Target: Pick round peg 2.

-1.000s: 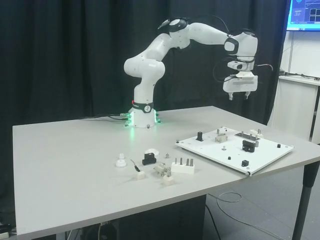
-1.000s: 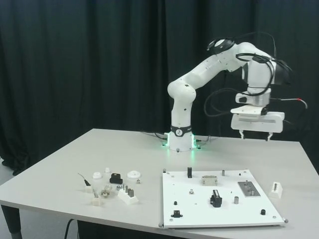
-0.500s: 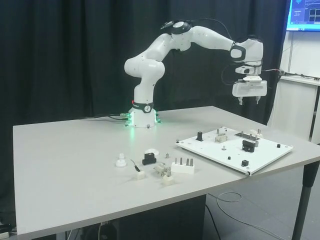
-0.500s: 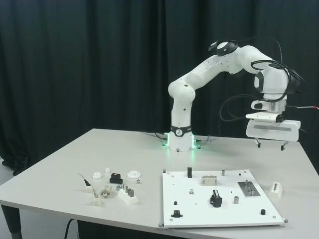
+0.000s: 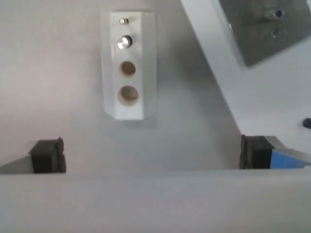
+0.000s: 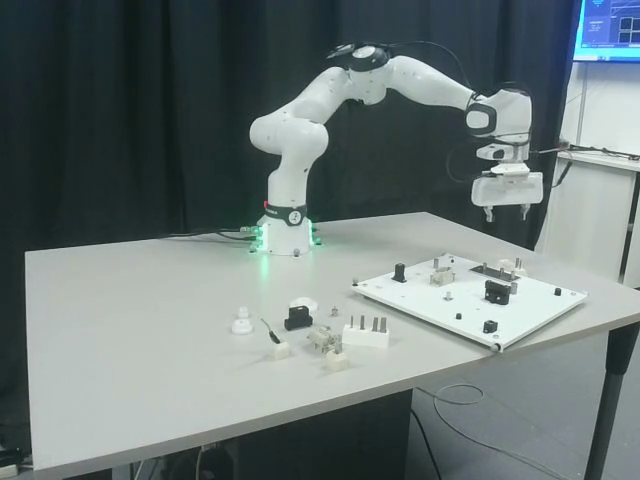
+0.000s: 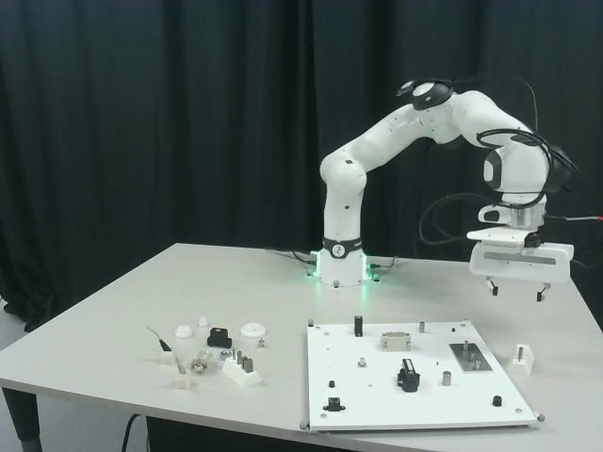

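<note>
Gripper (image 7: pixel 516 291) fingers wide open and empty, high above the white peg holder (image 5: pixel 128 64) beside the white board (image 7: pixel 415 375) near the tabletop (image 6: pixel 130 300) edge; round peg (image 5: pixel 125 42) sits beside a smaller pin, so misaligned descent risks grabbing the wrong one.
</note>
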Controlling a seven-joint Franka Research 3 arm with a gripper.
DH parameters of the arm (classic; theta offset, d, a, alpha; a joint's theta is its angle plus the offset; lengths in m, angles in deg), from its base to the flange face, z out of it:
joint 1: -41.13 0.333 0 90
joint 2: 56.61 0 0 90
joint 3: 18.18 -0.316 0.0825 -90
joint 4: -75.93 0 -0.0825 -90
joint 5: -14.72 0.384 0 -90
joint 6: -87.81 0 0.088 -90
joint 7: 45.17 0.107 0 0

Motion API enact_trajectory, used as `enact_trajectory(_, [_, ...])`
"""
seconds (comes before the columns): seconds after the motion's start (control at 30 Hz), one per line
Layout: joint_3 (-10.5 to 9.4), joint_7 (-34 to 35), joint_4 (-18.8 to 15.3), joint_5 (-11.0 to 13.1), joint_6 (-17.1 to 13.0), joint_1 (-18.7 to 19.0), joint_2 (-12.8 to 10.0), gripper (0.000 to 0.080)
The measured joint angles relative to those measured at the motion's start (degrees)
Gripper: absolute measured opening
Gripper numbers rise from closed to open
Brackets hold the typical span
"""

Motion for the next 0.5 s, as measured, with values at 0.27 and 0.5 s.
enact_trajectory(0.27, [-3.52, -0.04, 2.8, 0.37, -0.26, -4.53, -0.01, 0.08])
enact_trajectory(0.5, [-7.1, -0.24, 5.66, 0.37, -0.28, -8.34, -0.03, 0.08])
